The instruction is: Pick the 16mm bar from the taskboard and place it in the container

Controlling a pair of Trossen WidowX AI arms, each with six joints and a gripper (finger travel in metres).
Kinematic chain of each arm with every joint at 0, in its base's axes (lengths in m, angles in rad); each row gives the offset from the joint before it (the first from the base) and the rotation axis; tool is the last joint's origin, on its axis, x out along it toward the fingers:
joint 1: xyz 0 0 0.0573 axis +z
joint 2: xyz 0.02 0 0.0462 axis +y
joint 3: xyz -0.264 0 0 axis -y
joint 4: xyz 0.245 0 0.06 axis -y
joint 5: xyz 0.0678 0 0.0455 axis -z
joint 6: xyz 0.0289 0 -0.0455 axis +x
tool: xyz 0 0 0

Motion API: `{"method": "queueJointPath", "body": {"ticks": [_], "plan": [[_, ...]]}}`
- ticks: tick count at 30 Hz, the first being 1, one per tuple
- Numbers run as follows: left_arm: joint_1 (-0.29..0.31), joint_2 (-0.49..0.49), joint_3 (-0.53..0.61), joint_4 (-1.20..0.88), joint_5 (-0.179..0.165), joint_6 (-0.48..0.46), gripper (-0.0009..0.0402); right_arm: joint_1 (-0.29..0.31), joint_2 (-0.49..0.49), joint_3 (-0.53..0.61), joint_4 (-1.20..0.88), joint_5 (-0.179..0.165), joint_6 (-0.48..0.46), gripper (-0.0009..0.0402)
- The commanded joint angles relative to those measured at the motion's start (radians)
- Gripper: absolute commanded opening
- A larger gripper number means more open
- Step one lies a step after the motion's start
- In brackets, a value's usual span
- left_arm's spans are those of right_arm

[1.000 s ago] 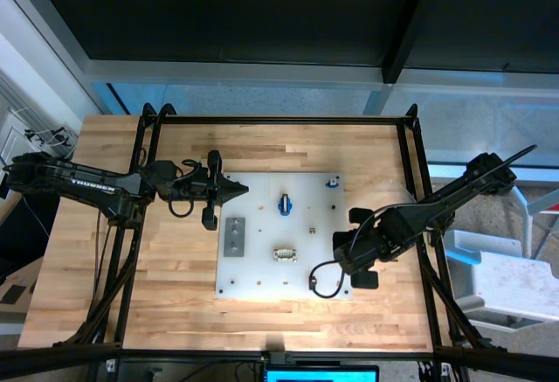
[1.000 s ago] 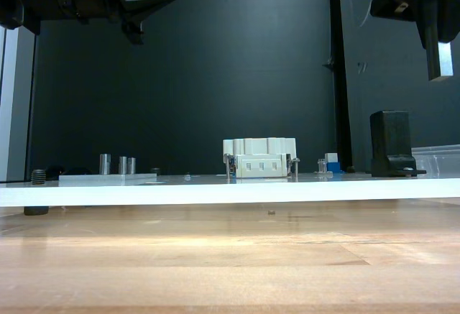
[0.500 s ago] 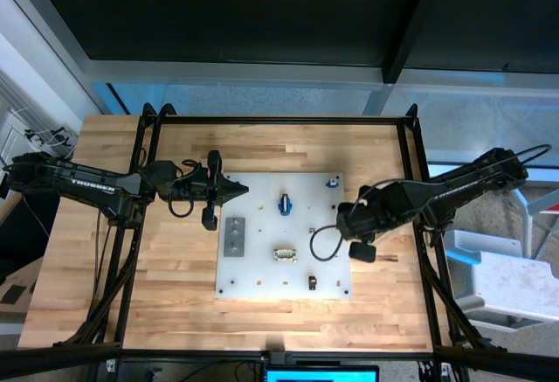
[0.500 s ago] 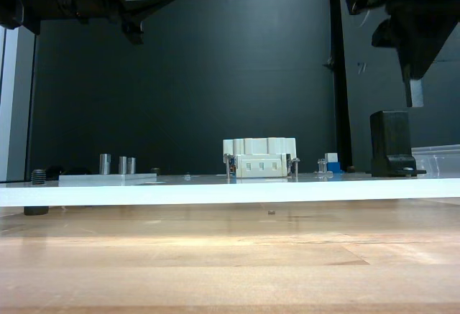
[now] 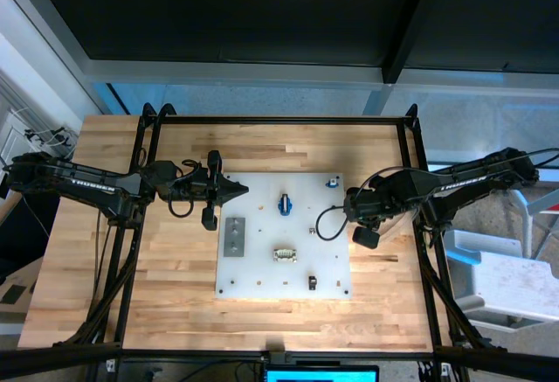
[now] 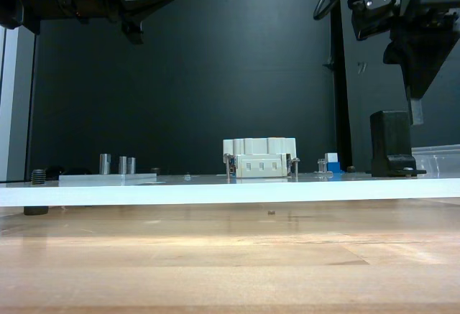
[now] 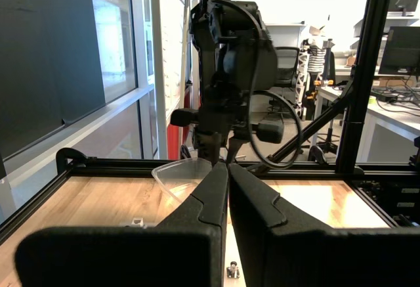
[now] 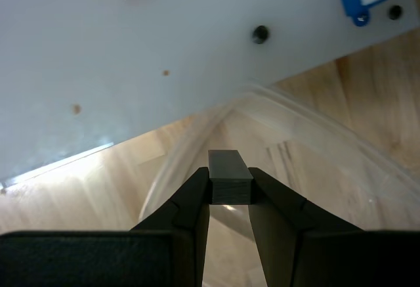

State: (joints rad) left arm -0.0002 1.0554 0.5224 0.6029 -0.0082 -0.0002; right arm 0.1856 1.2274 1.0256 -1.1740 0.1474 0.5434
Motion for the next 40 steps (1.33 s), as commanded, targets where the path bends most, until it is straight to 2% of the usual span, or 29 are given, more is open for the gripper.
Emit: {"method": "queueJointPath", "body": {"ticks": [1, 14, 24, 27, 33, 40], "plan": [[0.000, 0.000, 0.000, 0.000, 0.000, 0.000, 0.0000, -0.027, -0.020, -0.023, 0.001, 0.001, -0.001, 0.0023], [0.000, 0.000, 0.000, 0.000, 0.000, 0.000, 0.0000, -0.121, -0.096, -0.134, 0.023, -0.018, 0.011, 0.0023], [0.000, 0.000, 0.000, 0.000, 0.000, 0.000, 0.0000, -0.180, -0.132, -0.200, 0.016, -0.022, 0.074, 0.0023], [0.000, 0.000, 0.000, 0.000, 0.000, 0.000, 0.0000, -0.188, -0.133, -0.213, 0.011, -0.040, 0.074, 0.0023], [0.000, 0.000, 0.000, 0.000, 0.000, 0.000, 0.0000, -0.189, -0.132, -0.233, 0.011, -0.040, 0.074, 0.0031], [0.000, 0.000, 0.000, 0.000, 0.000, 0.000, 0.0000, -0.189, -0.132, -0.241, 0.013, -0.043, 0.078, 0.0076]]}}
